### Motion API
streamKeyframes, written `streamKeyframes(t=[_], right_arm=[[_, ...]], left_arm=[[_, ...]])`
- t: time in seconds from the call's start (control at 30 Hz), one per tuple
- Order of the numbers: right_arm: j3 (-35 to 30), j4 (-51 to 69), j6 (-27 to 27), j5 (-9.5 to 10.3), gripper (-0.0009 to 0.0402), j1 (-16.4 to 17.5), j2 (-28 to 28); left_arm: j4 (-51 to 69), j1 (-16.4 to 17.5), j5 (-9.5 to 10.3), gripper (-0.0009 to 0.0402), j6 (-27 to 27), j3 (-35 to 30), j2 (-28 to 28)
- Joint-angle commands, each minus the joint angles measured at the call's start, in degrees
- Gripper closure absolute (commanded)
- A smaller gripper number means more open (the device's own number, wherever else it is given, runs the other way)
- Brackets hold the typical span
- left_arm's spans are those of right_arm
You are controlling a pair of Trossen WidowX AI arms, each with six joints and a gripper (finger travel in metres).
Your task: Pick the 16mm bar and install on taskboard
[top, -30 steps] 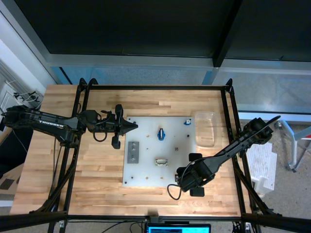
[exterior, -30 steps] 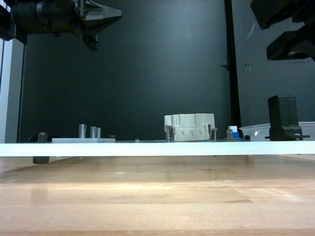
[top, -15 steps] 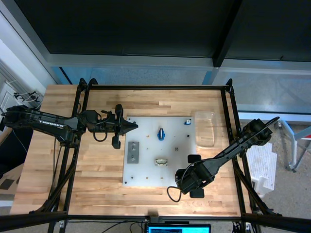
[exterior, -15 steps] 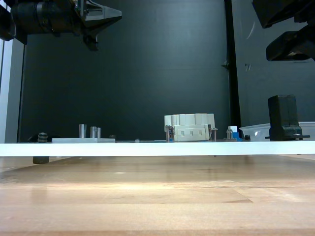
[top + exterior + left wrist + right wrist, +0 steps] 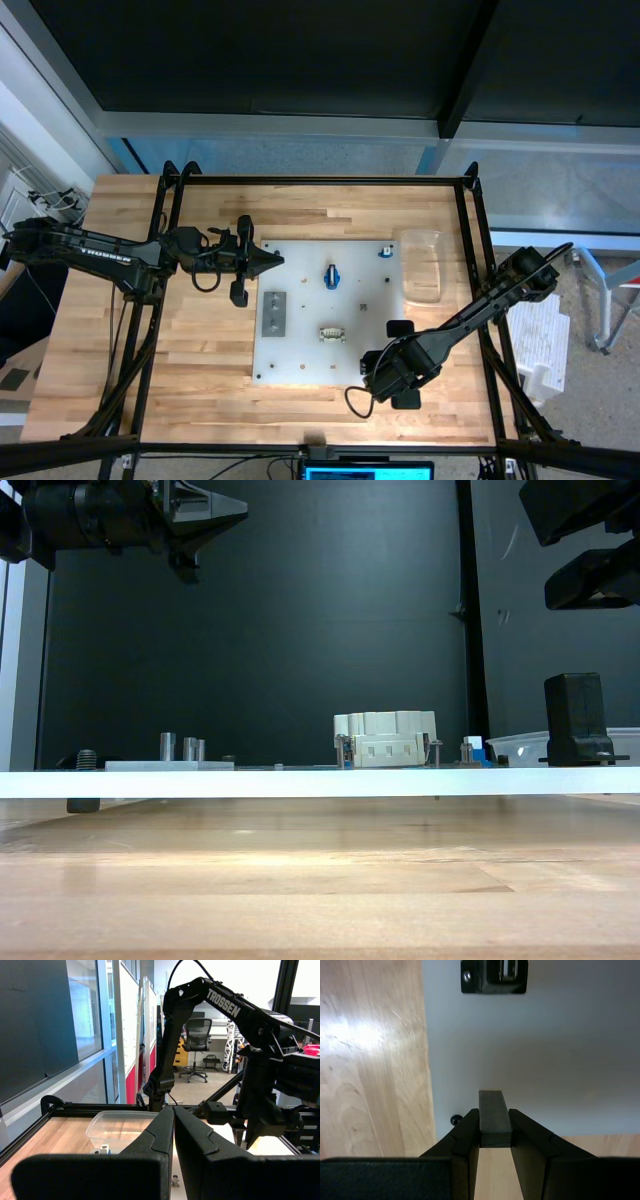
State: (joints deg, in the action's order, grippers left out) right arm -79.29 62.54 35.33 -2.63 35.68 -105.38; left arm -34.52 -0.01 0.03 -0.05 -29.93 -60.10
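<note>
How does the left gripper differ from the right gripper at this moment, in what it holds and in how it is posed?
The left gripper is shut on nothing; the right gripper is shut on a dark bar. The left gripper lies level, high over the far left edge of the taskboard; the right gripper points down over its near right corner. Both are black, and both are closed.

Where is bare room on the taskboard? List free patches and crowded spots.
Free: the near strip of the taskboard, between the grey block, the white connector and the near edge. Crowded: the middle, around the blue knob. The right gripper, shut on the bar, hangs over the near right corner; the left gripper, shut, over the far left corner.
</note>
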Motion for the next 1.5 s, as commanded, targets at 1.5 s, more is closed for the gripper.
streamKeyframes(t=[1.5], right_arm=[[-0.02, 0.22, 0.22, 0.04, 0.0389, -0.17, -0.15]], left_arm=[[-0.02, 0.00, -0.02, 0.0393, 0.00, -0.02, 0.00]])
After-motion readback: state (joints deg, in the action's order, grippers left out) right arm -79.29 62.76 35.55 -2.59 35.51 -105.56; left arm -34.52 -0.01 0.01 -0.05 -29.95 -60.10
